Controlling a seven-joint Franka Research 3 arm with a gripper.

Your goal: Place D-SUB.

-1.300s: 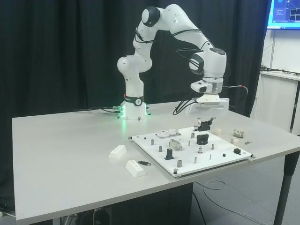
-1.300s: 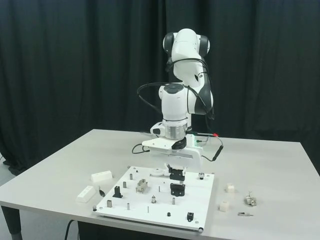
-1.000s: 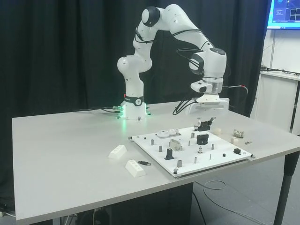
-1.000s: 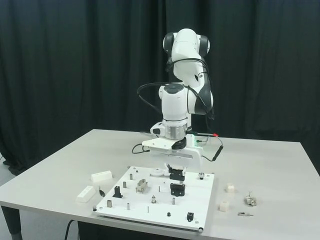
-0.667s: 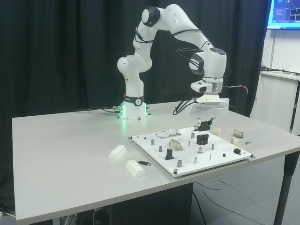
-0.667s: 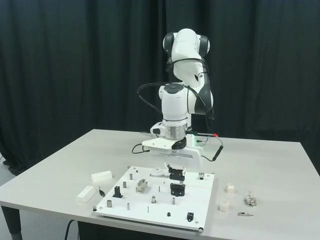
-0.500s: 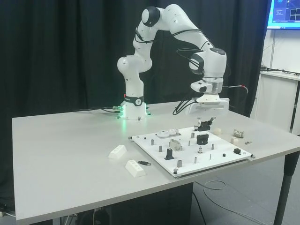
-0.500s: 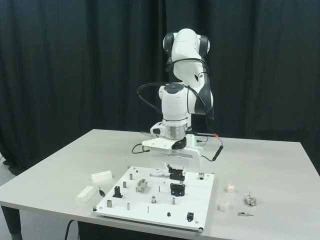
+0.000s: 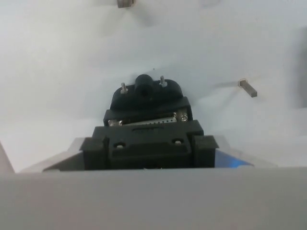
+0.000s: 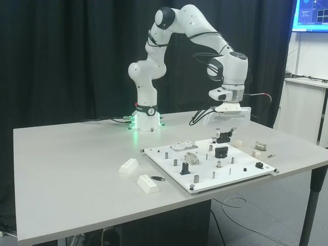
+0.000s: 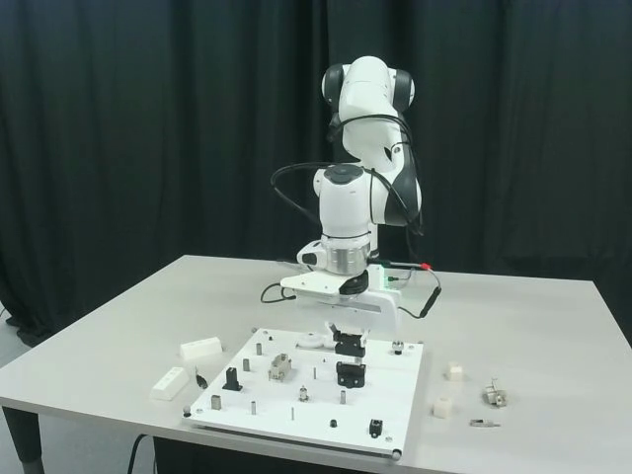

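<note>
Both jaws grip the black D-SUB (image 9: 146, 122) just above the white board (image 11: 395, 415).

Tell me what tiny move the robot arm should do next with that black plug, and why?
Probably ease straight down a little. The gripper holds the D-SUB over the white board, and it does not look seated yet; whether it is lined up with its place cannot be told.
</note>
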